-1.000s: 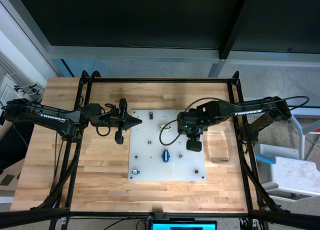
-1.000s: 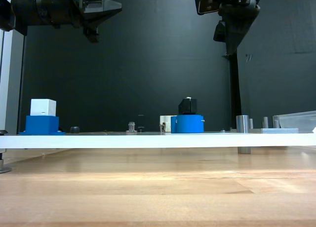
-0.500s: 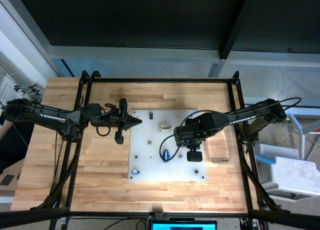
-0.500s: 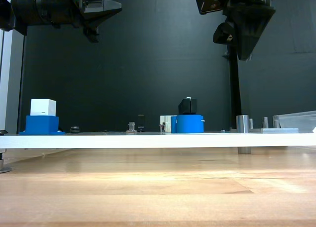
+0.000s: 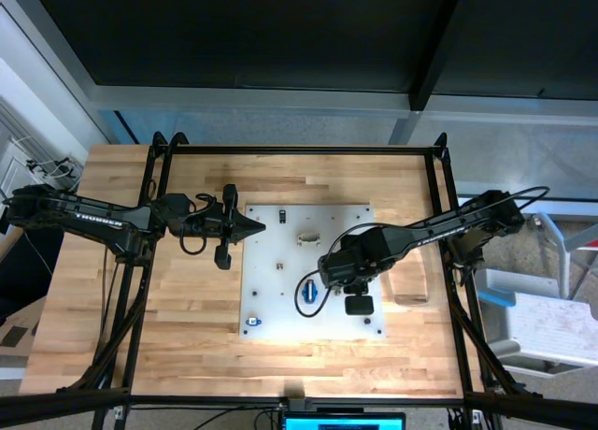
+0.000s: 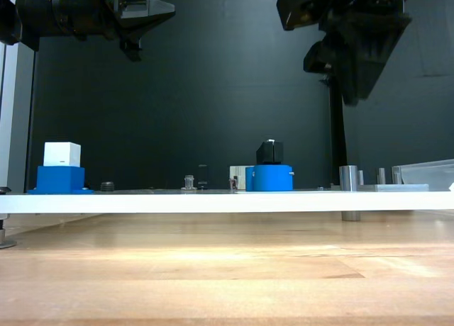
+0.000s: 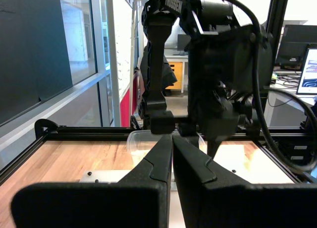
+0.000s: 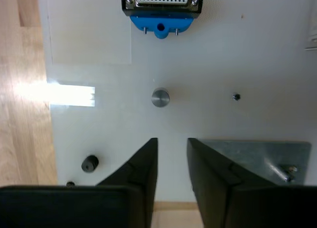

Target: Pick the 16mm cylinder and place it in the container

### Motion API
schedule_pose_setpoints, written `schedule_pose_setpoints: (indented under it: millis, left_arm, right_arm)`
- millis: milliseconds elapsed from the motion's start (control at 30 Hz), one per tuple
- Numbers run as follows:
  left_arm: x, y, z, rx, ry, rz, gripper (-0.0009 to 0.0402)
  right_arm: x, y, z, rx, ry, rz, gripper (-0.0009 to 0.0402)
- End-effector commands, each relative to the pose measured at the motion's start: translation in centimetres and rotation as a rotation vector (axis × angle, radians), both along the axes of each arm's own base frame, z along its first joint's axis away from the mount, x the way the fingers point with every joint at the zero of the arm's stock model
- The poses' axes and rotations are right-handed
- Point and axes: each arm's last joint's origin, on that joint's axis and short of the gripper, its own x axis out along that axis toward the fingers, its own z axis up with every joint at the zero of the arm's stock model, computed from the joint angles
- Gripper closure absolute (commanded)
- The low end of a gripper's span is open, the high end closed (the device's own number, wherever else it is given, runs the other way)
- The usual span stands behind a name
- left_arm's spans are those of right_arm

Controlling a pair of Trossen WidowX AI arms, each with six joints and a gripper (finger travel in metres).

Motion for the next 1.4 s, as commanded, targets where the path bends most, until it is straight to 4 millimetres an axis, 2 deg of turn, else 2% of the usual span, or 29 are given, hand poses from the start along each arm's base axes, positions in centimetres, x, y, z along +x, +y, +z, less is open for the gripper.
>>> schedule_pose_setpoints:
  millis: [33, 200, 400, 1400]
  left_arm:
    - [0.0, 0.0, 0.0, 0.000, 0.000, 0.000, 0.0393]
    - [0.0, 0.0, 0.0, 0.000, 0.001, 0.000, 0.0393]
    - [0.0, 0.0, 0.0, 0.000, 0.000, 0.000, 0.0393]
    - [0.0, 0.0, 0.0, 0.000, 0.000, 0.000, 0.0393]
  right_arm:
    - [0.4, 0.2, -0.7, -0.004, 0.017, -0.010, 0.0266]
    - [1.2, 0.5, -1.6, -0.001, 0.009, -0.015, 0.0232]
    - [1.8, 1.2, -2.8, -0.007, 0.026, -0.001, 0.0215]
    - [1.7, 1.2, -5.7, -0.050, -0.001, -0.005, 0.0215]
